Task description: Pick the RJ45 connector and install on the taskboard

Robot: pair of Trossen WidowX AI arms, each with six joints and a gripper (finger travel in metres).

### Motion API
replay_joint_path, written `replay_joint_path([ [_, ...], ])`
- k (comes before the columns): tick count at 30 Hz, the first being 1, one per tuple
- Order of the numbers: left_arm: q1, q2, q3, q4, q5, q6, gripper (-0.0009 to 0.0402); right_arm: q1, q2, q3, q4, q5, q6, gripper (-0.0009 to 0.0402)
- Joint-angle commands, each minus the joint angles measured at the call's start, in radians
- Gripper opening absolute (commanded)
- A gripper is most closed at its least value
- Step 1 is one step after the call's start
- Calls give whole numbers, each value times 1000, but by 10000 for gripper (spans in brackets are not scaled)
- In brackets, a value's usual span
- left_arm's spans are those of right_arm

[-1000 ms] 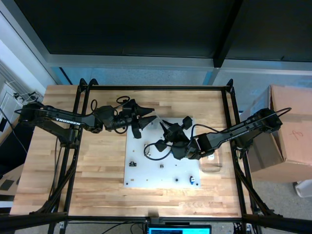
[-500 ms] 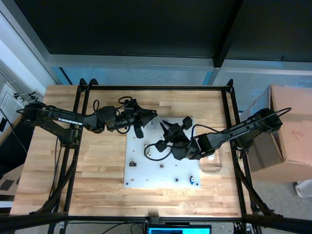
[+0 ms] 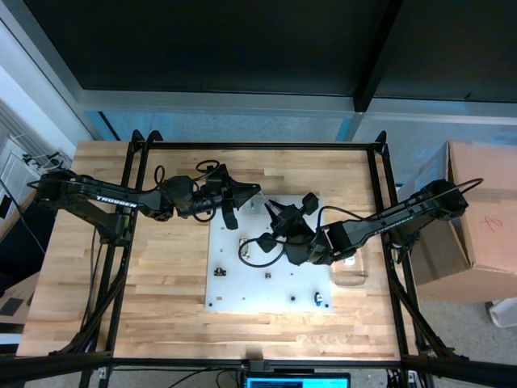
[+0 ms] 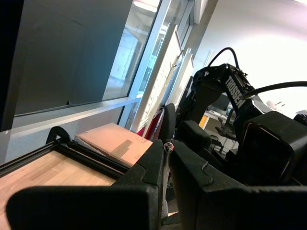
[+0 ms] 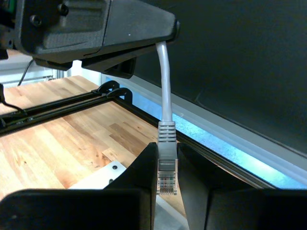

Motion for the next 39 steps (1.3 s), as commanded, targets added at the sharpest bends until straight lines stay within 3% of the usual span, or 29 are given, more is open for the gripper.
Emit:
replay_joint_path([
  [1,0,0,-1,-2,9,1,4,2,-27,6,-6,-84,-29,109],
  [3,0,0,-1,-8,11,2,2,-2,-51,6,-13,-216,-30,142],
  [4,0,0,-1,-11,19,4,1,-7,-64,6,-17,-256,-29,156],
  [8,0,0,-1,-51,86,47,1,-11,-114,6,-77,-315,-27,190],
  [13,0,0,-1,-89,160,92,-1,-40,-174,6,-228,-397,-26,191],
  [22,1,0,-1,-111,301,153,1,-151,-201,6,-352,-813,-84,190],
  [27,1,0,-1,-169,400,200,0,-176,-201,6,-395,-958,-130,189],
  [30,2,0,-1,-205,417,211,1,-186,-201,8,-417,-1049,-131,189],
  [35,3,0,-1,-220,484,217,1,-188,-145,87,-546,-1075,-163,189],
  [39,3,0,-1,-219,501,218,1,-199,-66,208,-630,-1141,-182,189],
])
